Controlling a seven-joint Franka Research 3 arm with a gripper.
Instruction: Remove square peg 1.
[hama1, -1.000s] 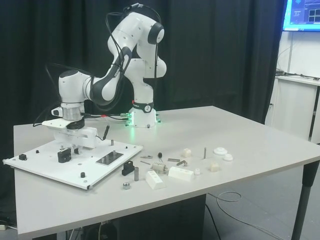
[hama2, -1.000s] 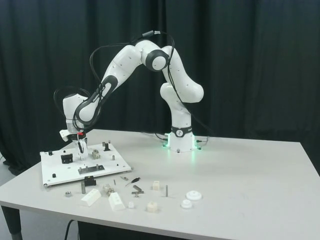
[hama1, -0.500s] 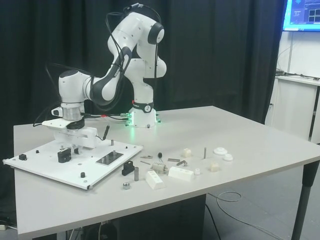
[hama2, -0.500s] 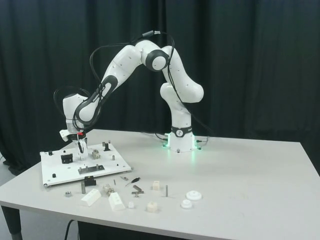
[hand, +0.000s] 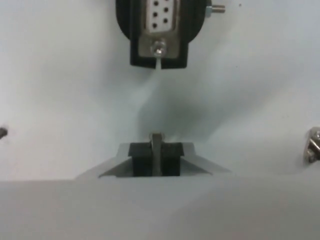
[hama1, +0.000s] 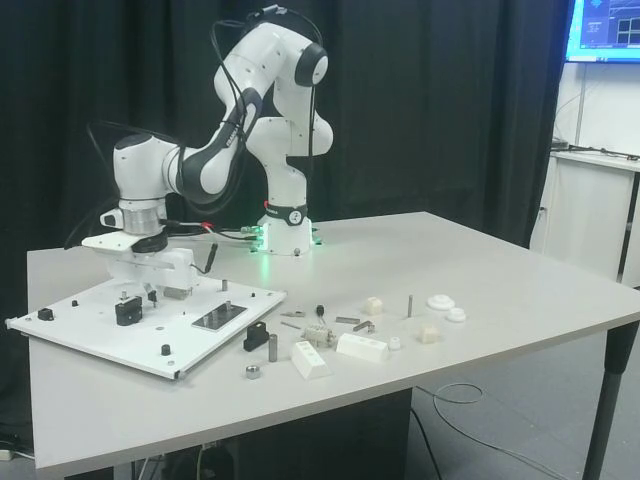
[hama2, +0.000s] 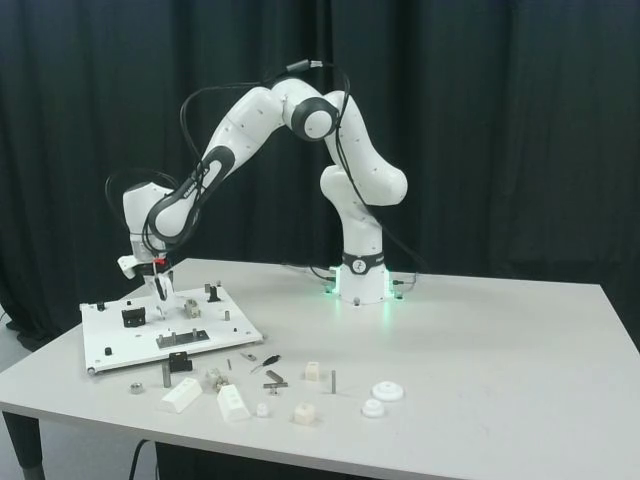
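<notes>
Arm: white arm (hama2: 250, 120) reaches from its base at the far middle of the grey table (hama1: 480, 270) over to the left, wrist pointing down above the white board (hama1: 90, 330).
Gripper: gripper (hand: 157, 150) hangs above the far-left part of the board, clear of its surface in both room views (hama1: 150, 290) (hama2: 160, 290).
Fingers: narrow, black pads (hand: 140, 159) pressed on either side of a thin grey peg.
Peg: square peg (hand: 157, 152) sits upright between the pads, its top end showing just above them; too small to make out in the room views.
Board: near-left of the table; carries a black connector block (hand: 161, 31) with a pin socket, seen directly under the gripper in the wrist view, plus a grey plate (hama1: 220, 318) near its right edge.
Loose parts: white blocks (hama1: 360, 347), white gears (hama1: 445, 305) and small metal pieces lie on the table right of the board, well apart from the gripper.
</notes>
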